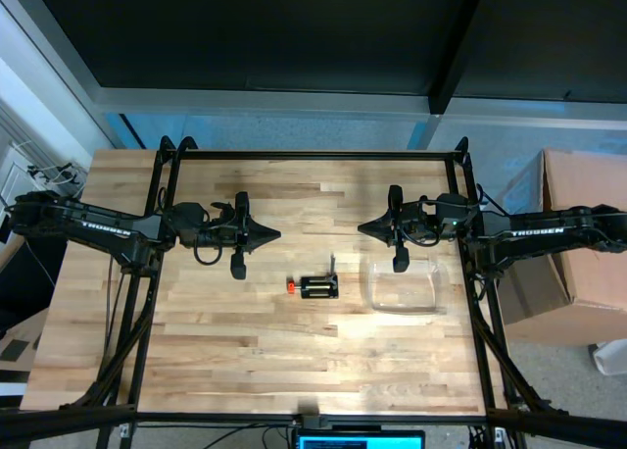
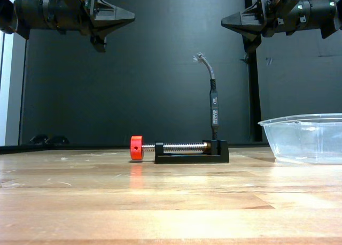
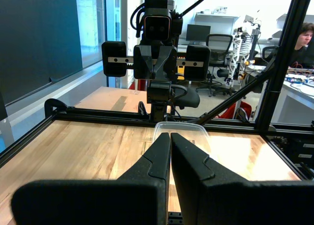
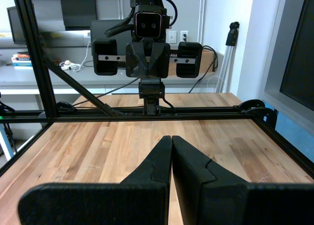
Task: Remove the USB-C connector from the USB-C receptacle and place in the container
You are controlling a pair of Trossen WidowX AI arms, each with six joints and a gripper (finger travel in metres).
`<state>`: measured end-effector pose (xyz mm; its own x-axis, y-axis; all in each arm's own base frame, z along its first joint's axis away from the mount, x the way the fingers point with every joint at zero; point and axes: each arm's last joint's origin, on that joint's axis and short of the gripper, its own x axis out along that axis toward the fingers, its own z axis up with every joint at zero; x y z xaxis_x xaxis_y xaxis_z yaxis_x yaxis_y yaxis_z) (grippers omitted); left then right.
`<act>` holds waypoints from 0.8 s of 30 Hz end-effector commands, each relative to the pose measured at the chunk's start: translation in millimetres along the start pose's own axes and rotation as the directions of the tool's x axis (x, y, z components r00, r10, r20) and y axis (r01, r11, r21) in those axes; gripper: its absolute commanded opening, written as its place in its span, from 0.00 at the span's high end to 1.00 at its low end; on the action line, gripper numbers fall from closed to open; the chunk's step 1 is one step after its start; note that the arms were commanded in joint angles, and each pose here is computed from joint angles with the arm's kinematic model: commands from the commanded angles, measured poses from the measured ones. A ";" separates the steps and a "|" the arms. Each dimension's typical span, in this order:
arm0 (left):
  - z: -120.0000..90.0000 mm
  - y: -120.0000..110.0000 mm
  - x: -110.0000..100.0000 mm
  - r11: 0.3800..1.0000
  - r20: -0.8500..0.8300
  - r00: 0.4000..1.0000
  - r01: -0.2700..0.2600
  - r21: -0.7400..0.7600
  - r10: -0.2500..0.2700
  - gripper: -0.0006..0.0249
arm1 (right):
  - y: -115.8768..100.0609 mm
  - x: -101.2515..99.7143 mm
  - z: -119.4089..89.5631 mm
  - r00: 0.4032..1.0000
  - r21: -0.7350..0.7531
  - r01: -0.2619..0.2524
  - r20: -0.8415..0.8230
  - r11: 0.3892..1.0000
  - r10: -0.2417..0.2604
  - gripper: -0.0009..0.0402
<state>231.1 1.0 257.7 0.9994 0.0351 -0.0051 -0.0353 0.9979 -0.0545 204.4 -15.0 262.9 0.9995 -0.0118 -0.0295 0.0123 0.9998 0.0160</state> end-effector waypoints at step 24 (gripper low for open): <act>0.1 0.0 0.1 1.000 0.000 1.000 0.000 0.000 0.000 0.97 | 0.1 0.1 0.4 1.000 -0.002 0.000 0.002 1.000 0.000 0.98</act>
<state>231.1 1.0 257.7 0.9994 0.0347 -0.0051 -0.0349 0.9979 -0.0542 204.4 -14.9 263.0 0.9995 -0.0114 -0.0287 0.0119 0.9998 0.0171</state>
